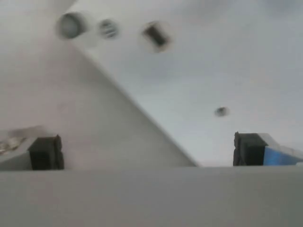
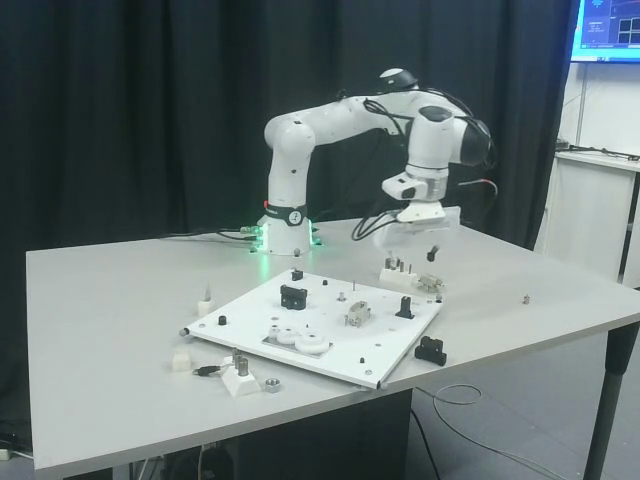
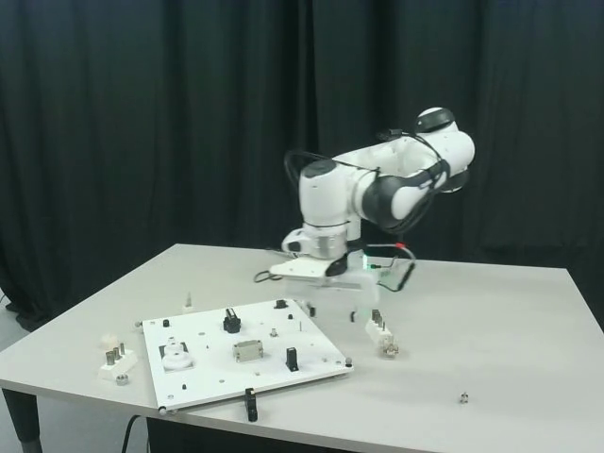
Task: Pick waterproof.
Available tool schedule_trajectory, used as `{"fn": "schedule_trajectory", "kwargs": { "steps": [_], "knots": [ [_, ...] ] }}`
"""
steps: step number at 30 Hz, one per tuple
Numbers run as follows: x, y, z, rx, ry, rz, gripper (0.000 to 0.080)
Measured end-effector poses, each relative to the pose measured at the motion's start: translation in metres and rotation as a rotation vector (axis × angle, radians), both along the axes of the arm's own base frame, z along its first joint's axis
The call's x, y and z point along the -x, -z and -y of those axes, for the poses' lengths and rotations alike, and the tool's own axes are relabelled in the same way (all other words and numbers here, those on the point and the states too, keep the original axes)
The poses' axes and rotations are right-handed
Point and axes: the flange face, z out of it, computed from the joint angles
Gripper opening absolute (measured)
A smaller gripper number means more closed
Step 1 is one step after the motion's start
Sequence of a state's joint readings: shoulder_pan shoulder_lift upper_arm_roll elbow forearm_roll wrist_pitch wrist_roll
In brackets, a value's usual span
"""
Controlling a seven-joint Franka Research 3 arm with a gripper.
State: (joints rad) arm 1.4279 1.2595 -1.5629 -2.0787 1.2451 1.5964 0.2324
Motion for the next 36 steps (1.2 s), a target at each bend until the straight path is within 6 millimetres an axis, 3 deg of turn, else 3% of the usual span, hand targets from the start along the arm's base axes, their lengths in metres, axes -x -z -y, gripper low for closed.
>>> {"fn": "schedule_trajectory", "kwargs": {
  "steps": [11,18,25,36],
  "knots": [
    [0.033,0.014,-0.077,0.049,-0.061,0.037,0.08],
    [0.059,0.028,-0.113,0.084,-0.076,0.069,0.08],
    [0.082,0.042,-0.13,0.096,-0.085,0.102,0.08],
    [0.099,0.063,-0.133,0.072,-0.07,0.131,0.08]
  ]
}}
